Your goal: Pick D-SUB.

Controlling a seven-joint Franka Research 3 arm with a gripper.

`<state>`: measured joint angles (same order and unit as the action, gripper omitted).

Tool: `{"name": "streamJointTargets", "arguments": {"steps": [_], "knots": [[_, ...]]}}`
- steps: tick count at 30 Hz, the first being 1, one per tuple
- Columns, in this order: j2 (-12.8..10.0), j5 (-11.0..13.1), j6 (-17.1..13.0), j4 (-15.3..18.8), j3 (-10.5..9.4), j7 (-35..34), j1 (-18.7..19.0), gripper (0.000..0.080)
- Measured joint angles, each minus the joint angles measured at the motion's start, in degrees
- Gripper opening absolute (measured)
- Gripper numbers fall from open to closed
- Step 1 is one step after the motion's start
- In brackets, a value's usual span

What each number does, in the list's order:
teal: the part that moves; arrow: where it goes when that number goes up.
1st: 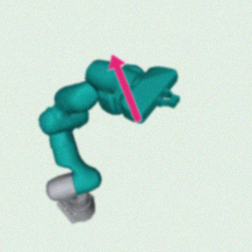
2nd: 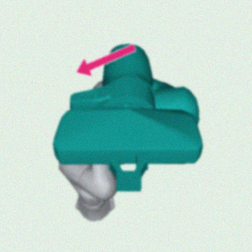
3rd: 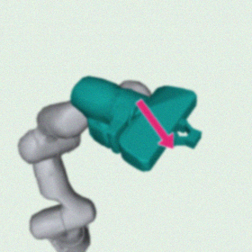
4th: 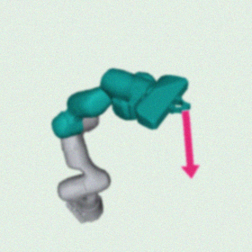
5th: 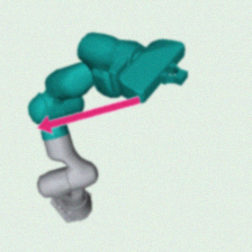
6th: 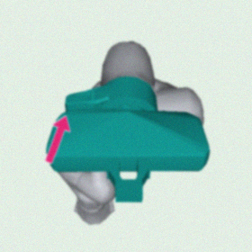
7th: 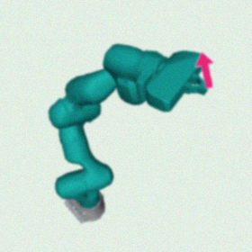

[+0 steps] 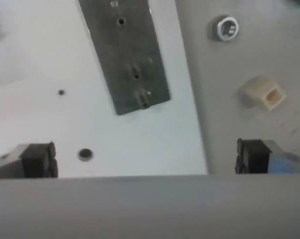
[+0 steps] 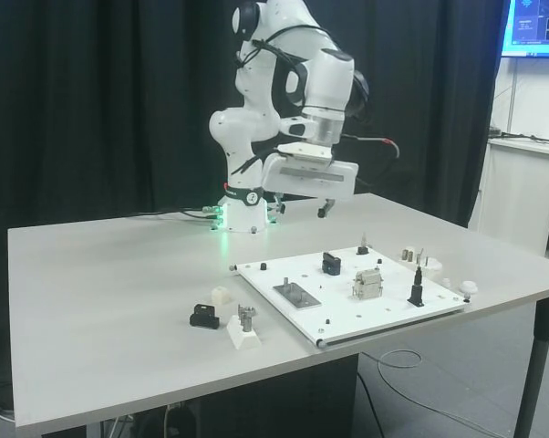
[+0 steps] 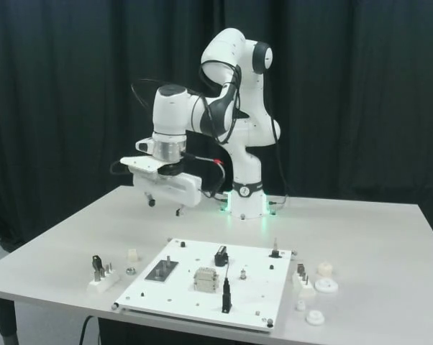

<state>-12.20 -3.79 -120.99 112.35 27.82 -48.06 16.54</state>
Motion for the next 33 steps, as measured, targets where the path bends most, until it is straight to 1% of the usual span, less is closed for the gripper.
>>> {"name": "streamJointTargets", "arguments": {"steps": [3, 11, 18, 24, 26, 28, 30, 31, 33], "knots": [[0.1, 0.0, 0.0, 0.0, 0.02, 5.7, -0.9, 0.08], [0.1, 0.0, -0.4, 0.1, 0.11, 16.9, -4.3, 0.08], [0.1, 0.1, -1.8, 0.3, 0.19, 31.8, -7.4, 0.08], [0.1, 1.2, -2.9, 0.7, 0.23, 40.8, -9.4, 0.08], [0.1, 1.3, -3.0, 1.0, 0.24, 45.6, -9.7, 0.08], [0.1, 1.4, -2.9, 1.2, 0.24, 53.3, -9.9, 0.08], [0.0, 2.1, -2.8, 1.4, 0.27, 59.7, -10.2, 0.08], [0.0, 2.7, -2.6, 1.5, 0.33, 61.9, -10.3, 0.08], [-0.1, 3.6, -2.5, 1.5, 0.55, 63.8, -10.6, 0.08]]}}
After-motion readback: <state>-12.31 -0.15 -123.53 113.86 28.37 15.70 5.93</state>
